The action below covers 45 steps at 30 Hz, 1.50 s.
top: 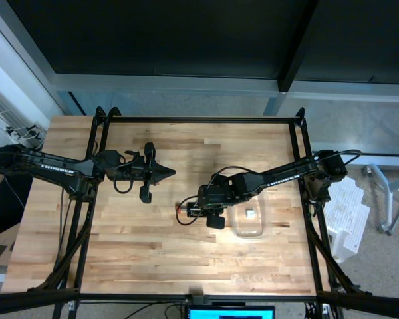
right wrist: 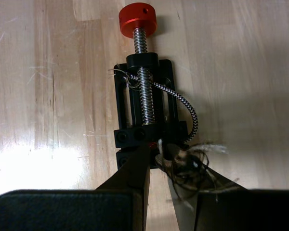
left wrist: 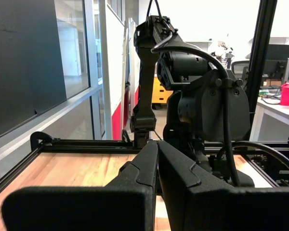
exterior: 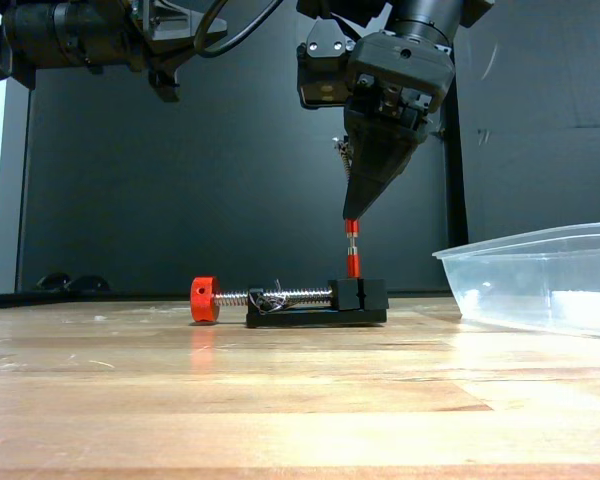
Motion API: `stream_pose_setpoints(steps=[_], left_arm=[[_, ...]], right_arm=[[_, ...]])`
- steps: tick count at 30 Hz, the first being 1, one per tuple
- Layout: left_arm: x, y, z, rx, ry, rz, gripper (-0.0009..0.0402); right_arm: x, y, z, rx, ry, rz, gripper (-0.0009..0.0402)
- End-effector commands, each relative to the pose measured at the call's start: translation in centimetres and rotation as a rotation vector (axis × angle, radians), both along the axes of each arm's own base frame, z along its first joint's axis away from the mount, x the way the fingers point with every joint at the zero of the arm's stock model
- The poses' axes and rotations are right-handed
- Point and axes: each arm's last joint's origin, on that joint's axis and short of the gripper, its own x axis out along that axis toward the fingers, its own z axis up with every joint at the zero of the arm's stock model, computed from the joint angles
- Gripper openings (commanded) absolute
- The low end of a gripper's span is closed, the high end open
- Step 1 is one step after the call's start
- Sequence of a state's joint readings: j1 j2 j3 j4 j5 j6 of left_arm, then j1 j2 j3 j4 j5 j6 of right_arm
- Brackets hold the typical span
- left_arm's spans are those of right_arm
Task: Pick the RCA connector and install on taskboard
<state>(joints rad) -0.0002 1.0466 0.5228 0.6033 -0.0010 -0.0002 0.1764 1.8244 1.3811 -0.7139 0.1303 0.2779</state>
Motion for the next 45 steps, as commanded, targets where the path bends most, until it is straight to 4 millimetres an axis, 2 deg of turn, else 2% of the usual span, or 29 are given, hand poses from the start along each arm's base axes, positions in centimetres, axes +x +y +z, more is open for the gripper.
stream_pose_setpoints(steps=[1,30,45], left_arm=[[0.0,0.0,0.0,0.000,0.000,0.000,0.0000],[0.0,0.0,0.0,0.000,0.000,0.000,0.0000],[0.0,0.0,0.0,0.000,0.000,0.000,0.0000]], right_arm=[[0.0,0.0,-0.2,0.000,0.003,-0.002,0.0000],[-0.4,-0.5,-1.9,0.000,0.001,-0.011,0.0000],[-0.4,-0.5,-1.9,0.000,-0.001,-0.013,0.0000]])
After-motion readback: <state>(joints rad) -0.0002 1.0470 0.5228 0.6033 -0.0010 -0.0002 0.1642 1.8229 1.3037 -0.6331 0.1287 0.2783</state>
